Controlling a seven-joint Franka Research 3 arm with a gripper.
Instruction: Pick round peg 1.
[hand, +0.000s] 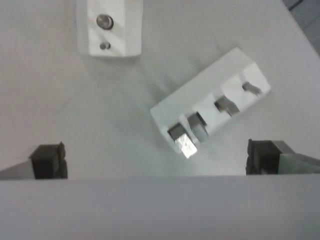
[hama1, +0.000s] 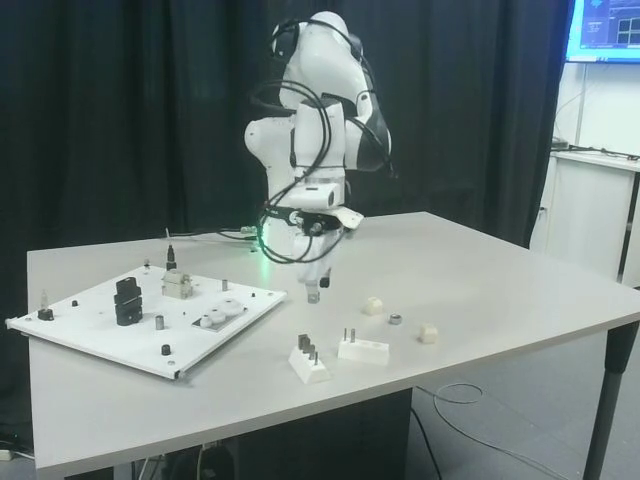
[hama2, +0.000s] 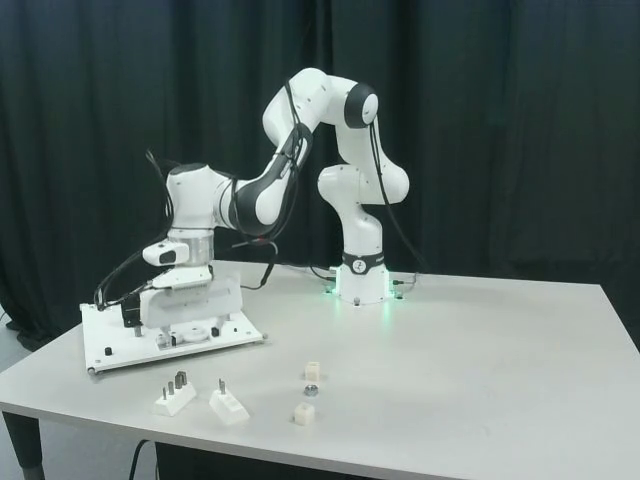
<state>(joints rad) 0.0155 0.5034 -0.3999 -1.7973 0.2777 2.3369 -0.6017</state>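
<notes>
The end effector (hand: 155, 160) is held wide and empty above the table (hand: 50, 100). Round peg 1 (hand: 104, 21) stands upright in its white holder (hand: 110, 27), ahead of the fingertips.

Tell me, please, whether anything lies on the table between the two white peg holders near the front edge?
Nothing does. In the wrist view the holder with two round pegs and the holder with the row of pegs are separated by bare grey table; the first room view agrees.
</notes>
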